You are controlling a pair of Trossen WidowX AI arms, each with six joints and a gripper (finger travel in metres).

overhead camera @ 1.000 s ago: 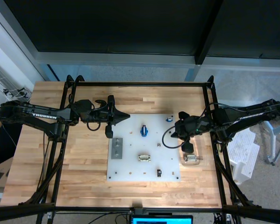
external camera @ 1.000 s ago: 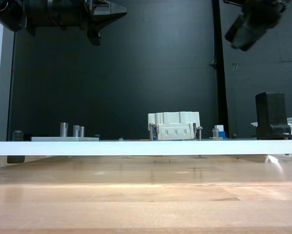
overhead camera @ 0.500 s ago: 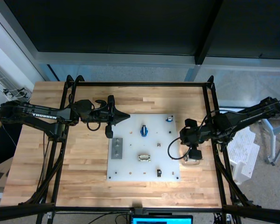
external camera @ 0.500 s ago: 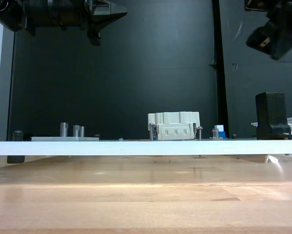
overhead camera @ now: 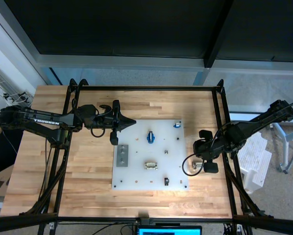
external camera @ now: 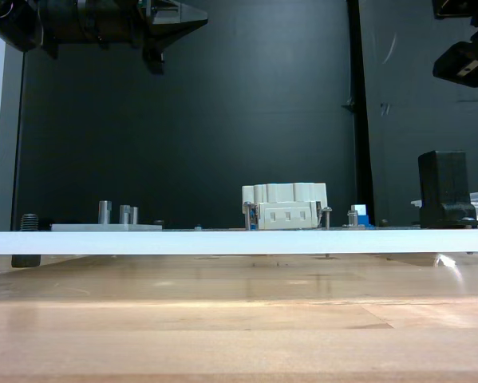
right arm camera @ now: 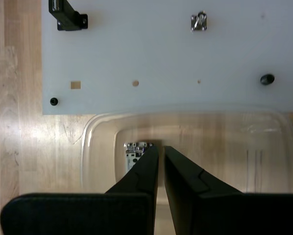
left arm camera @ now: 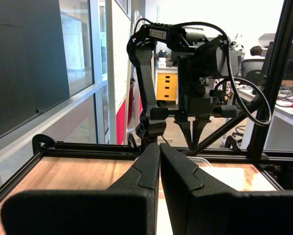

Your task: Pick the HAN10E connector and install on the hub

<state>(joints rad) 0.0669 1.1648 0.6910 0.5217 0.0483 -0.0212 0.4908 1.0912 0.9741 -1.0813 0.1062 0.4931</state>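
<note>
Right arm pose: reaches in from the table's right edge, wrist bent so the gripper points straight down, just off the right edge of the white square plate (overhead camera: 136, 177).
Right gripper (right arm camera: 161, 148): the black fingers (right arm camera: 185, 171) stand almost together with only a thin slit between them and nothing in it. The tips hang over a clear plastic tray (right arm camera: 185, 116).
HAN10E connector (right arm camera: 133, 151): a small light-grey block with metal fittings, lying on the floor of the clear tray just beside the fingertips. One finger hides part of it. Whether that finger touches it cannot be told.
Left arm pose: stretched level above the table's far left part, well above the board in the low view.
Left gripper (overhead camera: 134, 121): its pointed tip faces right, near the plate's far left corner. The fingers lie together and grip nothing.
Hub (overhead camera: 151, 166): a small beige-grey socket with metal end flanges, fixed upright near the middle of the white plate, well apart from the tray.
Around the hub: a dark-grey block with two holes (overhead camera: 122, 155) to its left, a small blue part (overhead camera: 151, 137) beyond it, and a small black bracket (overhead camera: 166, 182) at the plate's near edge.
In the way: the tray's raised wall rings the connector on all sides. The plate's edge lies just beside the tray.
Base: a light wooden table (overhead camera: 87, 171) inside a black frame.
</note>
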